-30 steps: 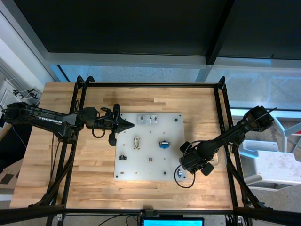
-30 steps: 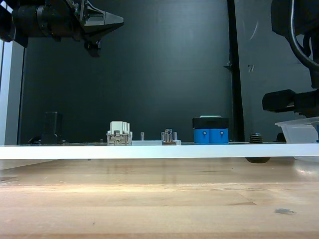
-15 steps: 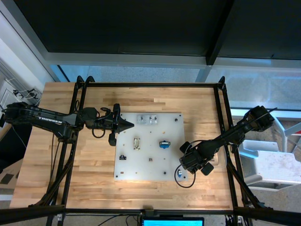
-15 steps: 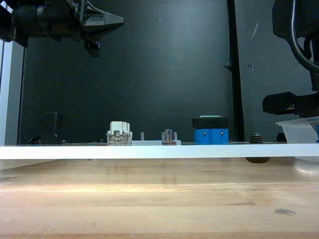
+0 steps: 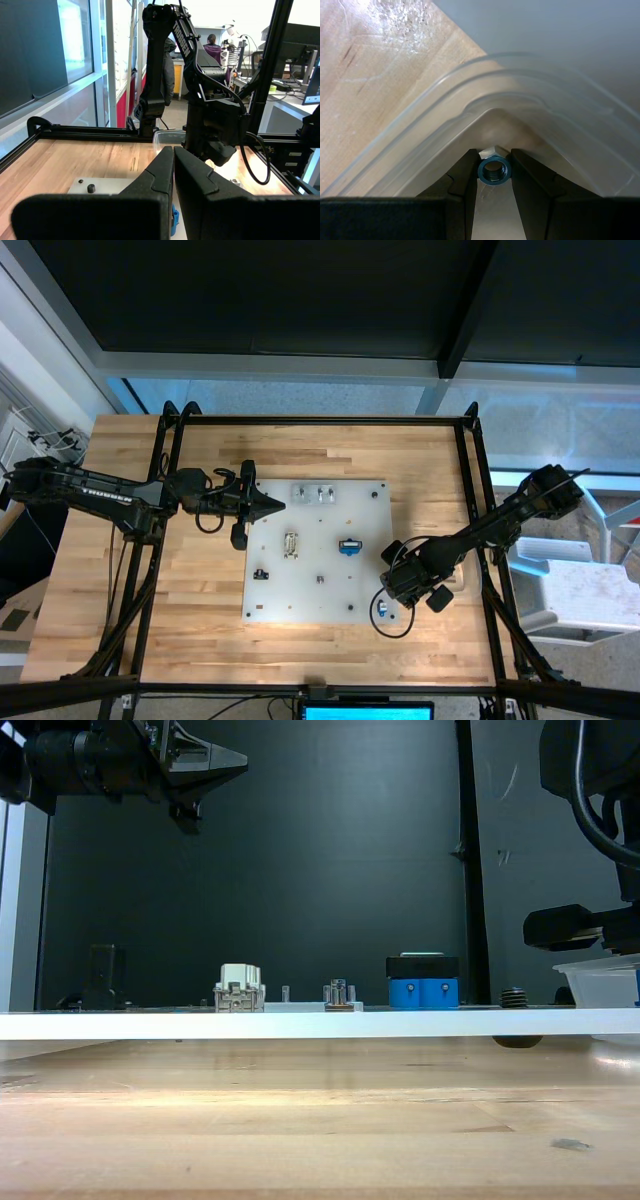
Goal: Pick the M12 fastener and fasten on the M12 threads
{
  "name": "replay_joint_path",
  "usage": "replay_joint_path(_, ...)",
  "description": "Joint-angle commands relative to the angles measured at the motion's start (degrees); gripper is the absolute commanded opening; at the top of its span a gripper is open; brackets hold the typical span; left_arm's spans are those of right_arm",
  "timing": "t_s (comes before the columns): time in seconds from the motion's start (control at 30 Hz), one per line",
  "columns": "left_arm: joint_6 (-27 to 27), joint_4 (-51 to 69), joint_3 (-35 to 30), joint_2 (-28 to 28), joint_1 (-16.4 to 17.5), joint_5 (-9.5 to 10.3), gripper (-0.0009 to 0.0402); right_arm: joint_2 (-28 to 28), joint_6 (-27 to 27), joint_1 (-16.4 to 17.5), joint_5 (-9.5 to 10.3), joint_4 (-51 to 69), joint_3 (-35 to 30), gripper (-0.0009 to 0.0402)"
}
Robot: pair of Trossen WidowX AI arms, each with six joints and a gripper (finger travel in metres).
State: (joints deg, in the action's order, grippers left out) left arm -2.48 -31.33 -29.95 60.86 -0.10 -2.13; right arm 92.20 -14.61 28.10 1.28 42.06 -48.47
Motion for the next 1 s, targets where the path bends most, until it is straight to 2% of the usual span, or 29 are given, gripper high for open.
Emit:
replay_joint_path(0.03,0.0,0.0,0.0,0.0,0.0,0.00,0.0000,0.0,0.0,0.0,0.26,0.0,0.0,0.0037)
replay_joint_path(0.37,0.0,0.0,0.0,0.0,0.0,0.00,0.0000,-1.9,-1.0,-0.1,0.13,4.3,-2.1,0.0018)
replay_joint_path(0.63,0.0,0.0,0.0,0.0,0.0,0.00,0.0000,-3.1,-3.5,-0.4,-0.39,11.5,-7.8,0.0018)
replay_joint_path(0.77,0.0,0.0,0.0,0.0,0.0,0.00,0.0000,-3.2,-8.6,-0.4,-0.42,14.5,-11.5,0.0018)
replay_joint_path(1.0,0.0,0.0,0.0,0.0,0.0,0.00,0.0000,-3.2,-22.1,-0.4,-0.46,18.6,-17.5,0.0018)
